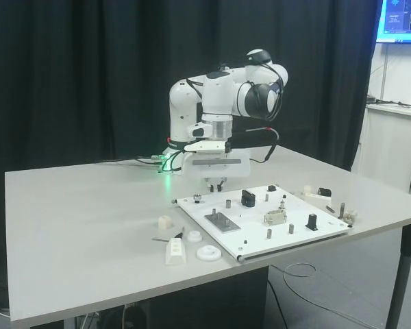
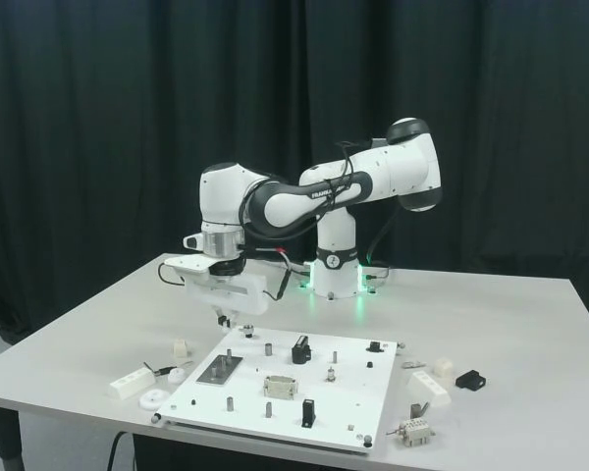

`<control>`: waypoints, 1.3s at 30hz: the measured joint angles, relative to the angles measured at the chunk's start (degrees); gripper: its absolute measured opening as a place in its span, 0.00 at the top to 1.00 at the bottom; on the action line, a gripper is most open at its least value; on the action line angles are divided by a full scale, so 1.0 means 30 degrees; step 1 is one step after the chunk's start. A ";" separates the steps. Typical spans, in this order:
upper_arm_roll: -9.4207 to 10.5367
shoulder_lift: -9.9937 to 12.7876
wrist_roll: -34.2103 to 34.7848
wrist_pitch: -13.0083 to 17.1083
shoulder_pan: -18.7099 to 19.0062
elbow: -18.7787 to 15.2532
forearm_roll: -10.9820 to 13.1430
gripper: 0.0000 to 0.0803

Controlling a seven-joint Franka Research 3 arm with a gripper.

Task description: Place small gear.

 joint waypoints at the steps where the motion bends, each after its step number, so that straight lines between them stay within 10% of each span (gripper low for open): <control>1: -0.0001 0.0000 0.0060 0.0000 0.0000 0.0015 0.0000 0.83; 39: 0.0071 0.0001 -0.1985 0.1601 -0.0649 0.0558 -0.1174 0.83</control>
